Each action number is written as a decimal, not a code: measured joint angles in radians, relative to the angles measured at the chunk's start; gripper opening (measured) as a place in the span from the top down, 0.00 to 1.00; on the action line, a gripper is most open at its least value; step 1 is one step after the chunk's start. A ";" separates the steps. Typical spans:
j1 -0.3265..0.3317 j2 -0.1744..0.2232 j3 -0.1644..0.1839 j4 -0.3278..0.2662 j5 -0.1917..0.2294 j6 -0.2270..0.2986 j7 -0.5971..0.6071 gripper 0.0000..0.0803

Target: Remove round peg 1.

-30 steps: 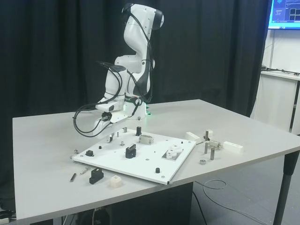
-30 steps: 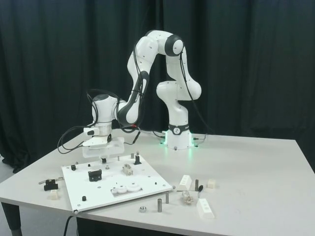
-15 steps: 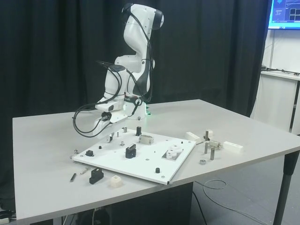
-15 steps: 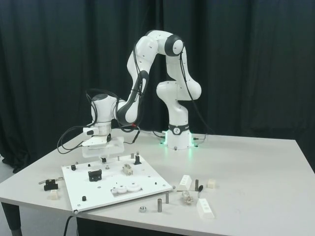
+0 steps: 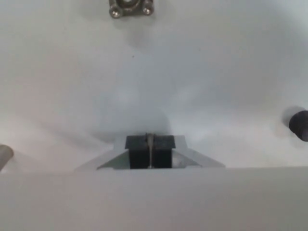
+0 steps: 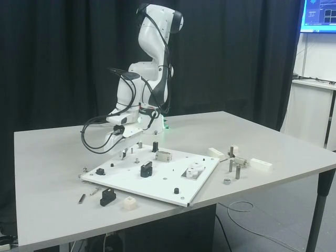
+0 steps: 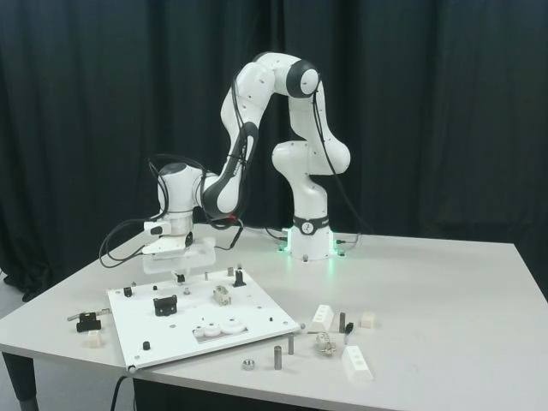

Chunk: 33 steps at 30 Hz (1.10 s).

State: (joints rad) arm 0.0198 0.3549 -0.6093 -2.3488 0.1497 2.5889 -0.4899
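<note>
Black curtains (image 7: 445,103) close off the room behind a grey table (image 7: 445,282), seen here from the second room camera. At the table's left edge a black clamp (image 7: 86,322) and a small white cube (image 7: 92,339) lie just off the white board (image 7: 175,330), which sits askew with one corner close to the table's front rim. Over the board's rear left part hangs the gripper (image 7: 180,274), low above the plate, with looped black cables (image 7: 120,240) sagging beside it. In the wrist view its black pads (image 5: 138,151) are drawn nearly together, and the thin grey upright sliver pinched between them seems to be round peg 1 (image 5: 149,143), though only its narrow edge shows. Around it the board is bare, with a metal square-flanged fitting (image 5: 131,6) and a black knob (image 5: 299,124) well apart from the fingers. Further right on the board stand a black block (image 7: 164,304), a metal ring clamp (image 7: 222,295) and white gears (image 7: 216,328). The white arm (image 7: 257,111) arches back to its base (image 7: 310,240), ringed with green light. Right of the board lie loose pegs (image 7: 278,356), a nut (image 7: 248,365) and white blocks (image 7: 357,362); past them the table runs open to its right edge.
</note>
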 joint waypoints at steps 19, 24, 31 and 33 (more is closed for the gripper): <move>0.000 -0.008 -0.003 -0.001 0.000 -0.008 0.000 0.98; 0.000 -0.008 -0.004 -0.002 0.000 -0.008 0.000 0.98; 0.000 -0.011 -0.005 -0.002 -0.001 -0.008 0.000 0.98; 0.000 -0.015 -0.005 -0.002 -0.002 -0.009 0.000 0.98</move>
State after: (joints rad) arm 0.0201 0.3399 -0.6147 -2.3506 0.1478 2.5799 -0.4899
